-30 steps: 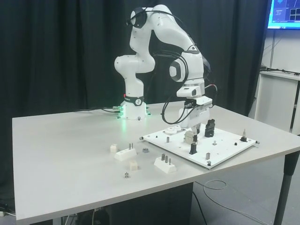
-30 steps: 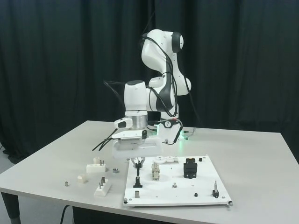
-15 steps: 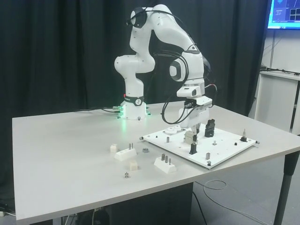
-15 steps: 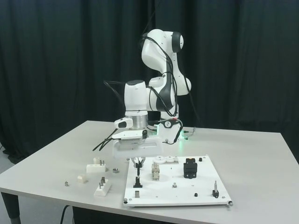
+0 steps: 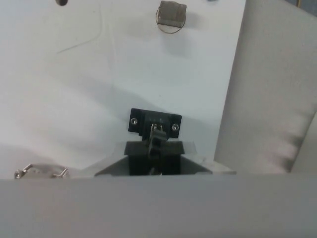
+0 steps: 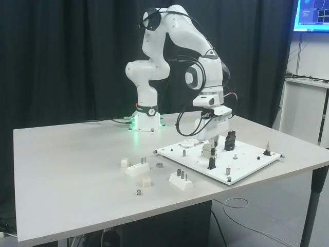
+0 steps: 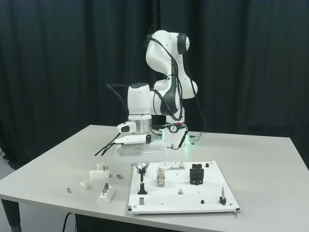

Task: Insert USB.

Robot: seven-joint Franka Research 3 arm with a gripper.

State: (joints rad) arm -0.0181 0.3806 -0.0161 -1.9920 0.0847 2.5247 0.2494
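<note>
1. Holding the USB plug (image 5: 156, 140) between its fingertips, the hand (image 7: 142, 169) hangs directly over the black socket block (image 5: 155, 122), which is screwed to the white board (image 6: 247, 159). In the wrist view the fingers are closed narrowly on the plug; the plug's tip sits at or just above the socket mouth. Whether it has entered, I cannot tell.
2. Landmark: the socket block. The plug is directly above it, upright, in line with the opening as far as the wrist view shows. In the second room view the hand stands over the same black block (image 7: 142, 190) near the board's front edge.
3. Handling judgement: plug is small, light and rigid; its smooth body could slip or tilt between the pads under push-back. The metal tongue bends if forced off-axis.
4. Grip judgement: best held on the two flat sides of the body, well above the tongue, so the tongue is free to enter.
5. Risk: slight tilt jams the plug at the socket rim; the board rests on the grey tabletop (image 6: 67, 154) and looks unclamped, so it may shift.
</note>
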